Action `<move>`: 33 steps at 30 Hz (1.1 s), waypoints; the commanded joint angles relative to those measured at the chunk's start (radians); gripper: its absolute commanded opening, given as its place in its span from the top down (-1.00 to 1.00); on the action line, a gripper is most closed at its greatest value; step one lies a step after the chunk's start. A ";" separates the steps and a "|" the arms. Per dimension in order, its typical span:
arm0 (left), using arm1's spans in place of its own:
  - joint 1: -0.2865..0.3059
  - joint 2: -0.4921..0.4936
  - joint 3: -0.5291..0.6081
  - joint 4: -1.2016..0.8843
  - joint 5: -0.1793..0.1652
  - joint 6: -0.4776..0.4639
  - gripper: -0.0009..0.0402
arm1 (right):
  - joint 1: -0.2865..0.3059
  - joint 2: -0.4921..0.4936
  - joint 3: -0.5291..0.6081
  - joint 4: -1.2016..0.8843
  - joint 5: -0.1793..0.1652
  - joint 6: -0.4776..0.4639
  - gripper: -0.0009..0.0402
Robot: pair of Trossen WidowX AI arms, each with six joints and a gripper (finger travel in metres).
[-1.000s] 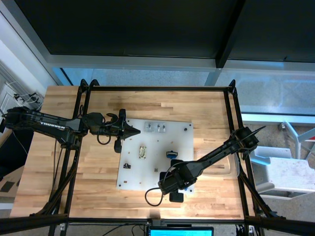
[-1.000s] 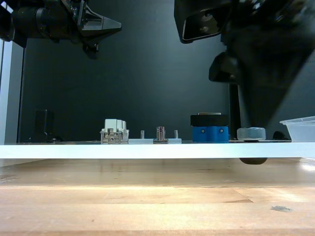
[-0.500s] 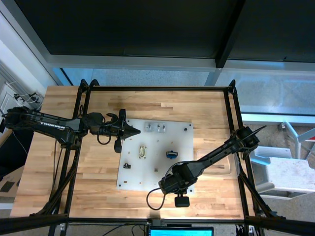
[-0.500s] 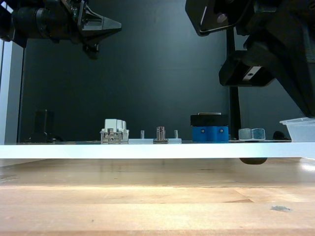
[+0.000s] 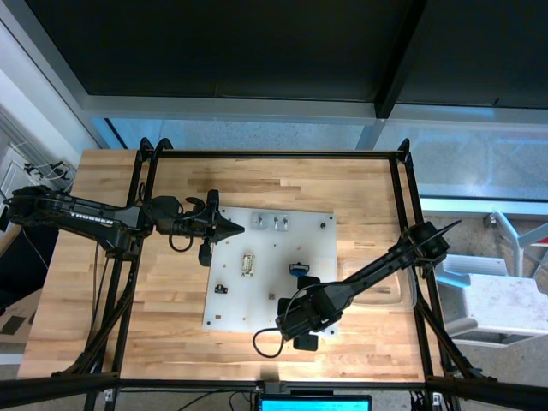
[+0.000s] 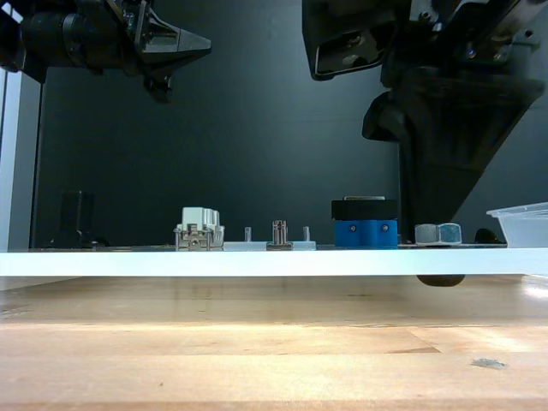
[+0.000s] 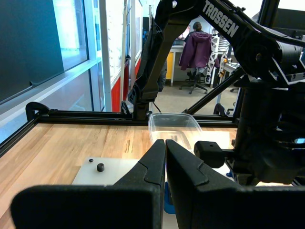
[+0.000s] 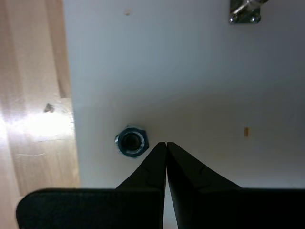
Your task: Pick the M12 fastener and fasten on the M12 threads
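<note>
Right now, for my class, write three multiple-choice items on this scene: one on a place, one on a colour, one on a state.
1. Where is the M12 nut? A in the clear tray; B on the white board; C on the bare wood.
2. What colour is the block left of the nut in the low view? A blue; B red; C yellow.
3. How is the right gripper? A open wide; B shut on the nut; C shut, empty.
B: the right wrist view shows it on the board beside the fingertips. A: blue body, black cap. C: its fingers meet beside the nut; the left gripper, also shut, hangs over the board's far left edge.
</note>
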 commanded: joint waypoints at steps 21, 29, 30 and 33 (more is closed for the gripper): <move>0.000 0.000 0.000 0.000 0.000 0.000 0.96 | 0.000 -0.018 0.000 -0.008 -0.165 -0.040 0.96; 0.000 0.000 0.000 0.000 0.000 0.000 0.96 | 0.000 -0.025 0.000 -0.007 -0.021 0.009 0.96; 0.000 0.000 0.000 0.000 0.000 0.000 0.96 | 0.000 -0.022 0.000 -0.007 -0.016 0.009 0.96; 0.000 0.000 0.000 0.001 0.000 0.000 0.96 | 0.000 -0.009 0.000 -0.004 -0.016 0.005 0.96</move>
